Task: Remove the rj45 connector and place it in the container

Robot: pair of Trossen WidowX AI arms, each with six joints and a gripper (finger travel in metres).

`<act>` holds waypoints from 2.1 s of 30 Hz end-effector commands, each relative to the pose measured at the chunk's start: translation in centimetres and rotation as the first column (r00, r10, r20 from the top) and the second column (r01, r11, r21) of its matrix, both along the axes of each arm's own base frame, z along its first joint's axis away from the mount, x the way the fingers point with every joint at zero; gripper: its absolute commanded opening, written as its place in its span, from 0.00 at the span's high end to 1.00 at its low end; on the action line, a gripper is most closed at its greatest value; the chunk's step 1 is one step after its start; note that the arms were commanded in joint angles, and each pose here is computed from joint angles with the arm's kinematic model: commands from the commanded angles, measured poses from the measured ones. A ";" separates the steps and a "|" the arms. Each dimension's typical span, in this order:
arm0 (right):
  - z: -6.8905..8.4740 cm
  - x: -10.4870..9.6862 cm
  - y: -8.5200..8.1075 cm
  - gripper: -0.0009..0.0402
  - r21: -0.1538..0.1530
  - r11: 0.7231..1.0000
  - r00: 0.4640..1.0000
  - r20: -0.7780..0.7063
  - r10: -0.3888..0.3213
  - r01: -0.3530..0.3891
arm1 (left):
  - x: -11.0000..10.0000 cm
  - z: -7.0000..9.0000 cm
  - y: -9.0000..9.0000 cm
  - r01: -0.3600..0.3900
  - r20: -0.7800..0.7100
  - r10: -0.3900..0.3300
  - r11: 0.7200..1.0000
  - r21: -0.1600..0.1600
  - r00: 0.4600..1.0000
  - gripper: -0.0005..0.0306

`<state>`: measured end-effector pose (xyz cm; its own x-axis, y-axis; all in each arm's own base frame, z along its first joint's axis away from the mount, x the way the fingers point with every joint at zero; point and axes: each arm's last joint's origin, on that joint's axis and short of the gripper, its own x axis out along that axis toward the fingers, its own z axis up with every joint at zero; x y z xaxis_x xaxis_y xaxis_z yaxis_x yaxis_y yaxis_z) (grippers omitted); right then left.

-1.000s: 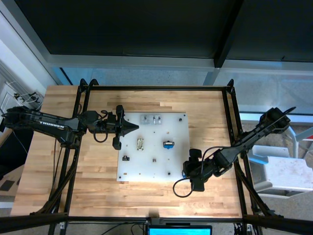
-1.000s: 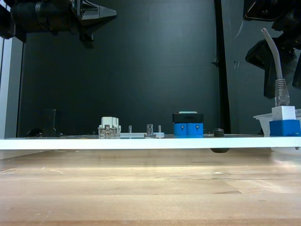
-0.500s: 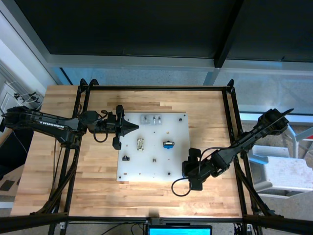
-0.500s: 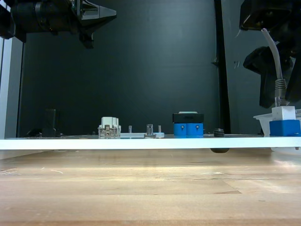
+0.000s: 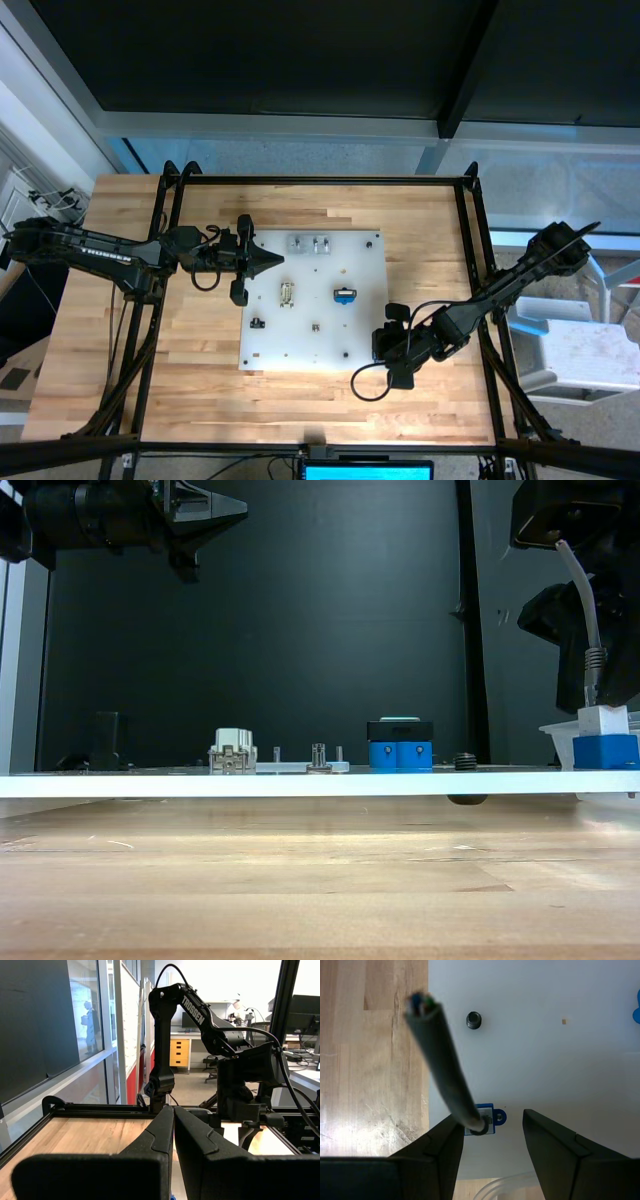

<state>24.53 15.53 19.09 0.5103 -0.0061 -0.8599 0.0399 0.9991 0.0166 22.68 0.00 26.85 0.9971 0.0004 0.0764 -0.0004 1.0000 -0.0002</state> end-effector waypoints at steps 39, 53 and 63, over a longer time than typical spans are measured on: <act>0.2 0.0 0.0 0.98 0.008 1.000 1.000 0.007 0.011 -0.011 | 0.0 0.0 0.0 -0.001 0.000 0.001 1.000 0.000 1.000 0.98; 0.9 -0.2 0.0 0.98 0.012 0.999 0.999 0.029 0.029 -0.030 | 0.0 0.0 0.0 0.000 0.000 0.000 1.000 0.000 1.000 0.98; 2.2 -0.8 -0.4 0.98 0.020 0.999 0.998 0.060 0.033 -0.035 | 0.0 0.0 0.0 0.000 0.000 0.000 1.000 0.000 1.000 0.98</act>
<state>23.87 15.15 21.16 0.5647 0.0266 -0.8249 0.0075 0.9993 0.0374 22.68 0.00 26.86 0.9970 0.0008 0.0768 -0.0007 1.0000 -0.0003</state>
